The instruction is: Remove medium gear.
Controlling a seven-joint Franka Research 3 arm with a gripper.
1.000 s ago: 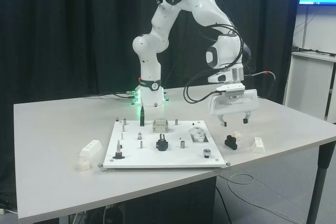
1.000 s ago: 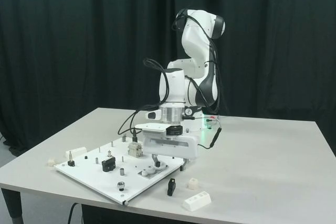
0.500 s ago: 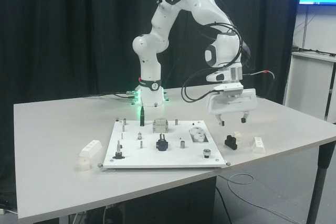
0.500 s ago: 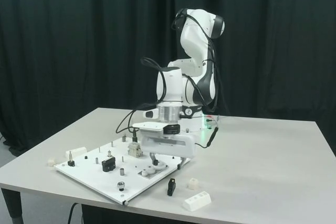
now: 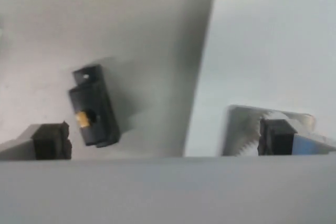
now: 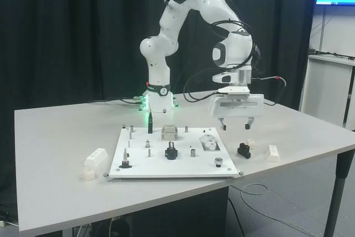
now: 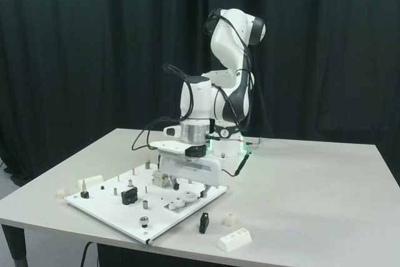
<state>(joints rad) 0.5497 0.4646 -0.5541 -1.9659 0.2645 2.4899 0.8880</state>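
Note:
Several white gears (image 6: 209,141) (image 7: 179,202) sit on a grey plate near the right edge of the white board (image 6: 144,166) (image 7: 106,212). I cannot tell which one is the medium gear. My gripper (image 6: 235,127) (image 7: 189,190) (image 5: 163,139) hangs open and holds nothing. It is above the board's right edge, a little to the right of the gears. The wrist view shows a small black part (image 5: 94,106) on the grey table beside the board's edge, between my black fingertips (image 5: 50,141). No gear appears in the wrist view.
On the table right of the board lie the small black part (image 6: 243,149) (image 7: 204,222), a small white piece (image 6: 252,144) and a white block (image 6: 272,153). Another white block (image 6: 95,159) lies left of the board. The board carries a black peg (image 6: 150,122), pins and a black fitting (image 6: 171,152).
My gripper has moved left and slightly up, from over the table right of the board to above the board's right edge. It stays open. Nothing on the board has moved.

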